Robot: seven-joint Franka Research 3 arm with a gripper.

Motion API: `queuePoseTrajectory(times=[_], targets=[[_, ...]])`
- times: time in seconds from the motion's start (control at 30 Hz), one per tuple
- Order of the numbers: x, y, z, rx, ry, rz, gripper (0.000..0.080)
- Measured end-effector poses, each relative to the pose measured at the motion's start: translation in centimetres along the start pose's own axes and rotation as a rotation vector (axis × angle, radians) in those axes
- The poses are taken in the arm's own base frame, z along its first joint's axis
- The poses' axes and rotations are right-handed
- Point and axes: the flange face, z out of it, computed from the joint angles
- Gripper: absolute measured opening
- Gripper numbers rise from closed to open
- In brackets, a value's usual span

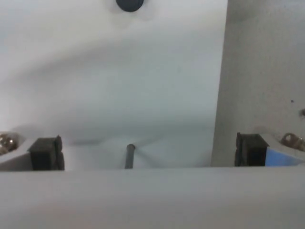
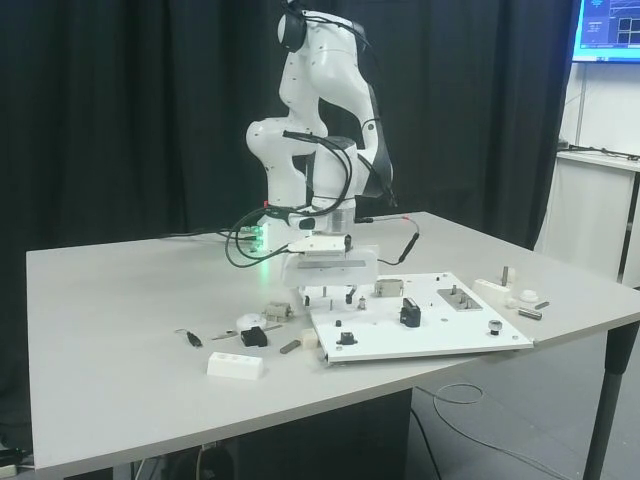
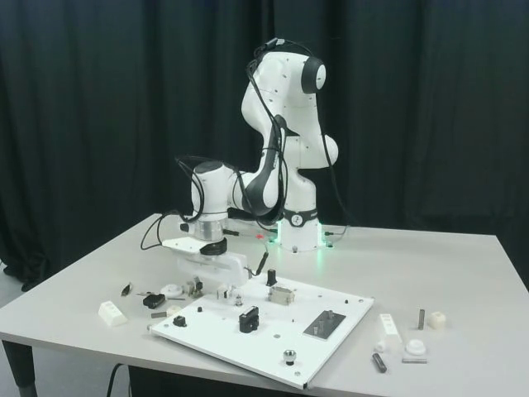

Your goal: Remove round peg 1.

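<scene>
Wrist view: the gripper [image 1: 147, 151] has its two black fingertip pads [image 1: 46, 153] spread wide apart, nothing between them touching either pad. A thin dark grey round metal peg [image 1: 129, 156] stands upright in the gap, nearer one pad than the other, rising from the flat white assembly board [image 1: 119, 81]. The board's edge meets the grey table [image 1: 267, 67] beyond the other pad. A black round knob [image 1: 129, 4] sits on the board, well beyond the peg.

First room view: the white Franka arm [image 2: 310, 110] bends down over the board's [image 2: 440, 335] near-left corner, the gripper [image 2: 328, 297] hanging just above the board. The thin peg [image 2: 327, 295] shows as a small dark upright pin between the fingers. A black block fixture [image 2: 408, 313] stands on the board to the right of the gripper. Off the board's left edge lies a white rectangular block [image 2: 236, 365].

Second room view: the gripper [image 3: 216, 288] hovers over the board's [image 3: 273, 331] far-left edge, fingers apart and holding nothing. The peg cannot be made out here. A grey metal plate [image 3: 323, 323] lies on the board, well right of the gripper.
</scene>
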Motion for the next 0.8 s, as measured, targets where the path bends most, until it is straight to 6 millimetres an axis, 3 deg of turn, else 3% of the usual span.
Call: queuePoseTrajectory(times=[0.53,0.57,0.8], targets=[[0.0,0.2,1.4,-0.008,-0.005,-0.019,0.08],[0.0,0.2,1.4,-0.008,-0.004,-0.02,0.0676],[0.0,0.2,1.5,-0.009,-0.003,-0.027,0.0676]])
